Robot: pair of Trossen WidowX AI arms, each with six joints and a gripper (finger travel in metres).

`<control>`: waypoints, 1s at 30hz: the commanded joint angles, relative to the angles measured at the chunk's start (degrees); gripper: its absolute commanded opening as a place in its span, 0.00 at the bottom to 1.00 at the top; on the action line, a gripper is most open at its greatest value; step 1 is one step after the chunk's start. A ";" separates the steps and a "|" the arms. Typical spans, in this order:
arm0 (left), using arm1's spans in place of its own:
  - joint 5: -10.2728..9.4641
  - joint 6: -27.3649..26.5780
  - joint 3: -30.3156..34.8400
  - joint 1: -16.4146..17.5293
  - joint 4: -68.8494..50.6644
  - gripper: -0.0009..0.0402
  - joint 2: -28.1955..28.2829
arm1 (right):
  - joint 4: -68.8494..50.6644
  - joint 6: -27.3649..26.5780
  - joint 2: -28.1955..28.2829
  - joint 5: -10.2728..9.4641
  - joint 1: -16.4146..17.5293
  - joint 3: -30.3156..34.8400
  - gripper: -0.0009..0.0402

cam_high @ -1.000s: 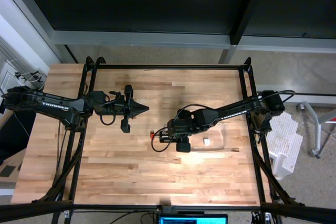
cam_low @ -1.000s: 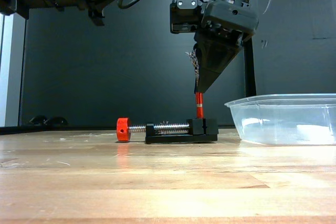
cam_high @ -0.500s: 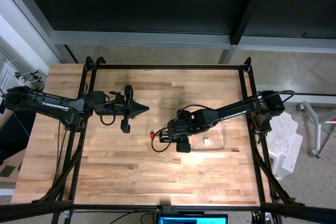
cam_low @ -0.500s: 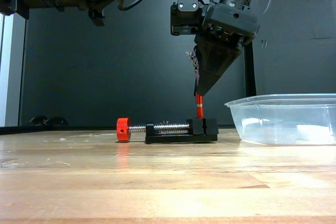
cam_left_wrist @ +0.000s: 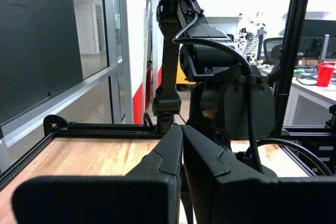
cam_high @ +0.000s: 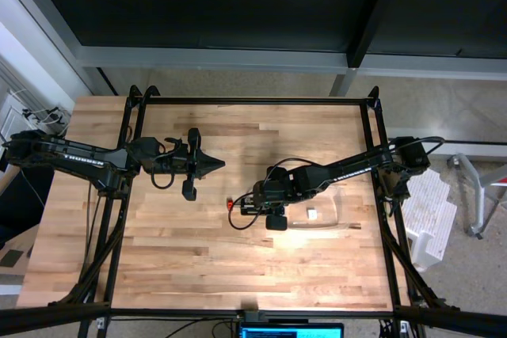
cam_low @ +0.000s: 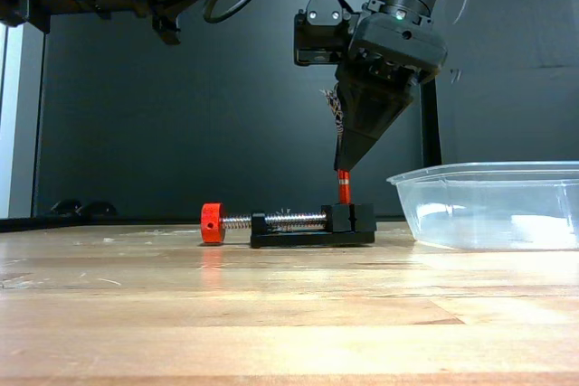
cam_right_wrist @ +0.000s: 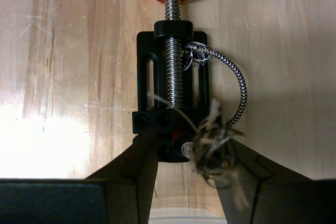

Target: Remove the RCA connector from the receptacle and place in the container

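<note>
Contents first: seeing the container (cam_low: 470, 170) sitting on the table (cam_high: 198, 267) just right of the receptacle (cam_low: 312, 224), holding a small white chip (cam_high: 312, 214) lying flat near its middle. Finding the RCA connector (cam_low: 343, 185) outside that tray, standing upright in the receptacle's end nearest the container, red body showing above the black block. Noting the red-orange knob (cam_low: 212, 223) at the opposite end, pointing away from the tray, on a silvery screw (cam_right_wrist: 171, 72). Spotting a black-and-white braided cable (cam_right_wrist: 239, 85) looping beside the fixture, frayed strands bunching over the plug. Placing the right gripper (cam_low: 345, 165) directly above the connector, pointing down, tips at the plug's top. Reading its jaws in the right wrist view as spread, one finger either side of the plug, not clenched on it. Placing the left gripper (cam_left_wrist: 182, 132) hovering high over the table's left half, well apart from the fixture, jaws pressed together. Logging a light wood plank tabletop, black frame rails (cam_high: 253, 101) around it, dark panel behind, grey floor beyond.
</note>
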 commanded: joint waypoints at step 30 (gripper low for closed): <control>0.02 0.00 0.00 0.00 0.00 0.02 0.02 | 0.11 -0.13 -0.98 0.02 0.02 0.00 0.03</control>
